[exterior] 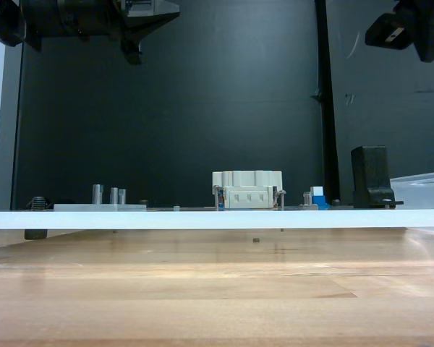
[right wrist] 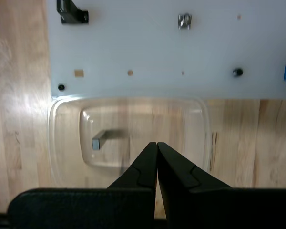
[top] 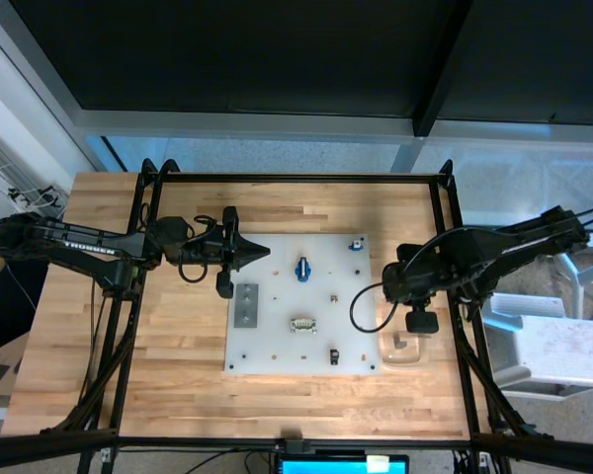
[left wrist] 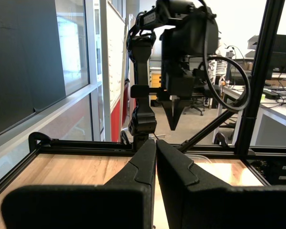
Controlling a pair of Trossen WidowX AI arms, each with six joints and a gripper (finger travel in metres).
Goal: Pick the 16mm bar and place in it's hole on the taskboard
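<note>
Left pincer, right pincer aloft; one bar trayed.

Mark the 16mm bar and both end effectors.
16mm bar [right wrist: 109,136]: right wrist view, middle, free in tray [right wrist: 66,143].
right end effector [right wrist: 157,143]: right wrist view, shut tips, over tray.
left end effector [top: 263,252]: high view, shut tips, above board [top: 277,326].

Bar in tray right of taskboard, right gripper above tray, left gripper over taskboard's left edge
</note>
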